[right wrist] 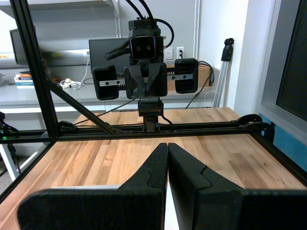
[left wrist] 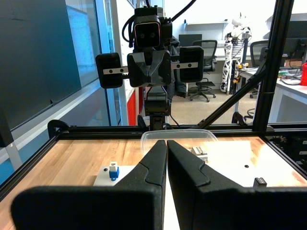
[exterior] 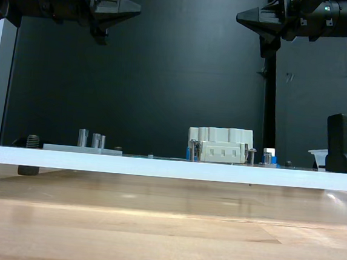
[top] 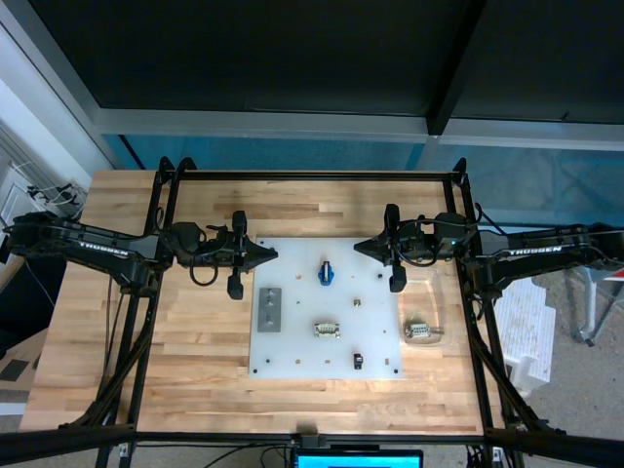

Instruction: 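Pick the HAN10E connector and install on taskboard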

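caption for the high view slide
Left gripper and right gripper, both shut, poised over taskboard far edge; connector lies in tray.

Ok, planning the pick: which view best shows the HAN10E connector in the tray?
High view: the HAN10E connector lies in the clear tray beside the taskboard. Left wrist view shows it small, beyond the left gripper; not found in the others. Left and right gripper hover, jaws shut, over the taskboard's far edge.

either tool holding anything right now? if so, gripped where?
Nothing is held. Left tool and right tool are both shut on nothing, raised above the taskboard's far corners; the HAN10E connector lies in the clear tray.
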